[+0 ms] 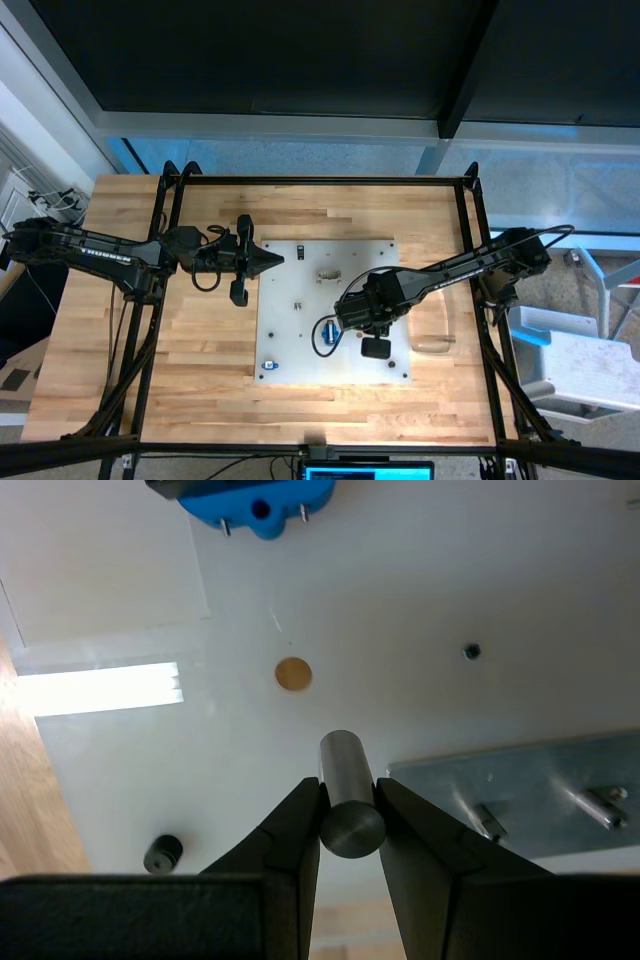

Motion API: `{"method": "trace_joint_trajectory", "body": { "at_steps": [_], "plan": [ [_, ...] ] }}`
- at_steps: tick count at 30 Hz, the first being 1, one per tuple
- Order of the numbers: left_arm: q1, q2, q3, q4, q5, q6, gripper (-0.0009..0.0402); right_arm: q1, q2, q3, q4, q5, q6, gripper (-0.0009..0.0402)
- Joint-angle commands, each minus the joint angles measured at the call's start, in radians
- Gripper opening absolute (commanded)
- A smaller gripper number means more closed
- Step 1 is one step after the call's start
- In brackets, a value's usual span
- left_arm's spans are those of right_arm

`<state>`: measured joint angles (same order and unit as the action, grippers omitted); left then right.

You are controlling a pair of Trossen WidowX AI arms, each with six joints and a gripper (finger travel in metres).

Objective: Pick the 16mm cylinder and place it in the taskboard

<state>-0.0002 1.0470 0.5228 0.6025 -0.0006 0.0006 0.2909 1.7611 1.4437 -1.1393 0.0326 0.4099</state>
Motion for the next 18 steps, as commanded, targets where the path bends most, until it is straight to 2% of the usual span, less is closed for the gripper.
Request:
{"method": "trace_joint_trajectory", "body": {
  "at_steps": [1,16,18],
  "plan": [
    [0.0,0.0,0.0,0.0,0.0,0.0,0.0,0.003,0.016,0.011,0.005,-0.002,0.001,0.0034],
    [0.0,0.0,0.0,0.0,0.0,0.0,0.0,0.005,0.046,0.018,0.049,-0.009,0.001,0.0034],
    [0.0,0.0,0.0,0.0,0.0,0.0,0.0,0.004,0.054,0.018,0.051,-0.018,0.001,0.0034]
  ]
}}
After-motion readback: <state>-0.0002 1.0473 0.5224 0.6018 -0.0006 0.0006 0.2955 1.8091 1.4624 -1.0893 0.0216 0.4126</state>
